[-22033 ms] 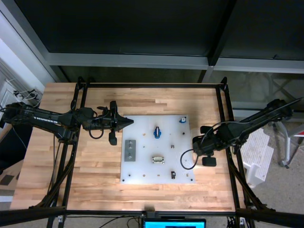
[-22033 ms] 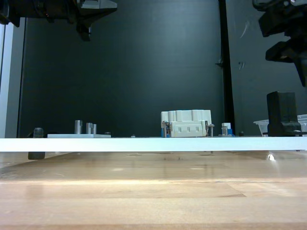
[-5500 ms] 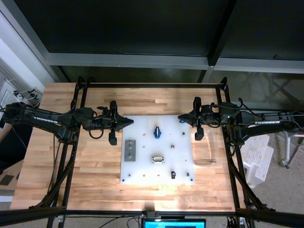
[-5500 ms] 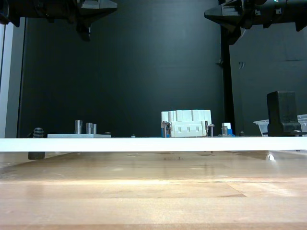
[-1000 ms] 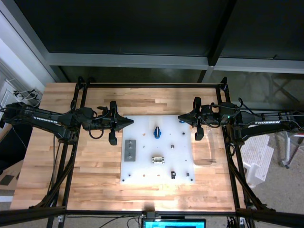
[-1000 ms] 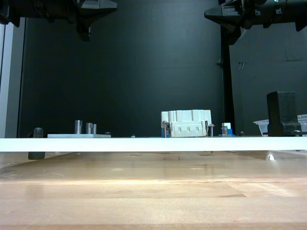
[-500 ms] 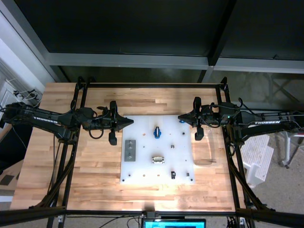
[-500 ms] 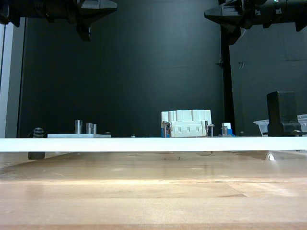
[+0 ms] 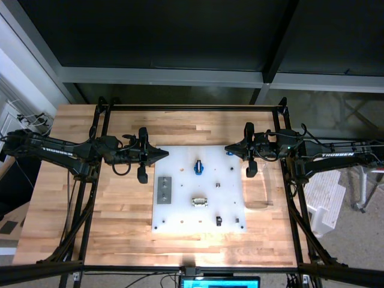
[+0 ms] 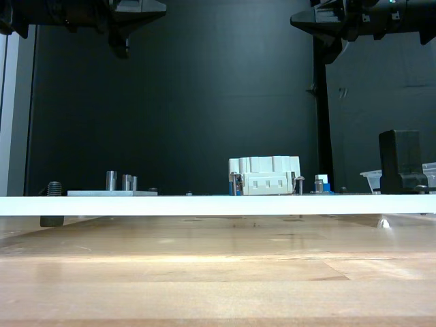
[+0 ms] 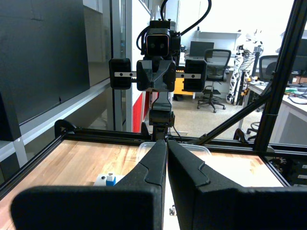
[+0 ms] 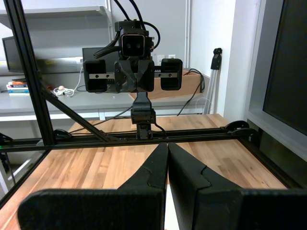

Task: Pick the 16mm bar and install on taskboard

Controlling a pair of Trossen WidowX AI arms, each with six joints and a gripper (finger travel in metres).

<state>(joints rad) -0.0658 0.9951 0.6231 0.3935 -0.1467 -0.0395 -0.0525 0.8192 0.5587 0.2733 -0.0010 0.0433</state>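
Note:
On the white taskboard a grey block holds three upright metal bars, all seated; which one is the 16mm bar I cannot tell. My left gripper hovers high over the board's far left corner, shut and empty, its fingers pressed together in the left wrist view. High by the board's far right corner, my right gripper points inward, also shut with nothing in it. In the low view, the left gripper and right gripper are well above the board.
The board also carries a blue part, a white connector, a black piece and a small blue-white part. A clear plastic tray lies right of the board. Black frame rails ring the table.
Since 22 s ago the right arm has risen from beside the board's right edge to its far right corner. Nothing has moved in the last second.

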